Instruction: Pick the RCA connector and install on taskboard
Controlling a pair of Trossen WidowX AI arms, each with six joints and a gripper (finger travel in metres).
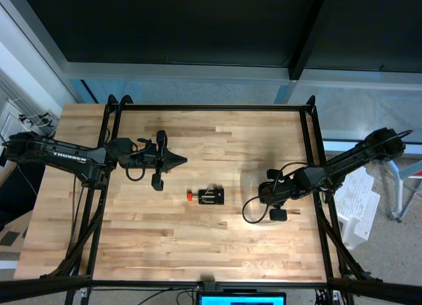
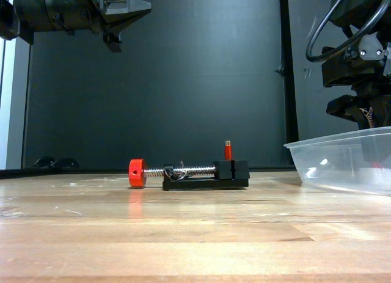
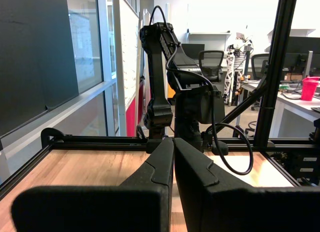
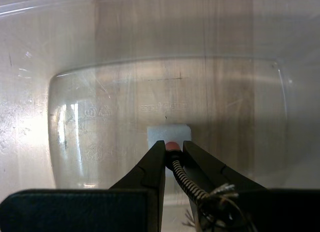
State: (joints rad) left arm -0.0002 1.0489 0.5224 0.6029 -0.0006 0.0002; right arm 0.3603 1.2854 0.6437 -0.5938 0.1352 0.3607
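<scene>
The right claw (image 4: 172, 145) is clenched on what looks like the RCA connector (image 4: 173, 149): a small plug with a reddish tip and a braided lead running back between the fingers, though its body is mostly hidden by them. It is held just above a single white cube (image 4: 169, 131), which lies on the floor of the one clear plastic tray (image 4: 90, 106). A line of moulded writing on the tray floor is too faint to read.

The left claw (image 3: 173, 142) is clenched on nothing, its two fingers pressed together, and hangs high over the left half of the wooden surface (image 1: 198, 246). White lettering on the left arm (image 1: 66, 157) reads TROSSEN.

The one taskboard (image 1: 212, 197) lies flat on the surface between the two arms, apart from the tray, with its red-orange knob (image 2: 137, 173) towards the left arm and a short red post (image 2: 227, 150) standing on top
</scene>
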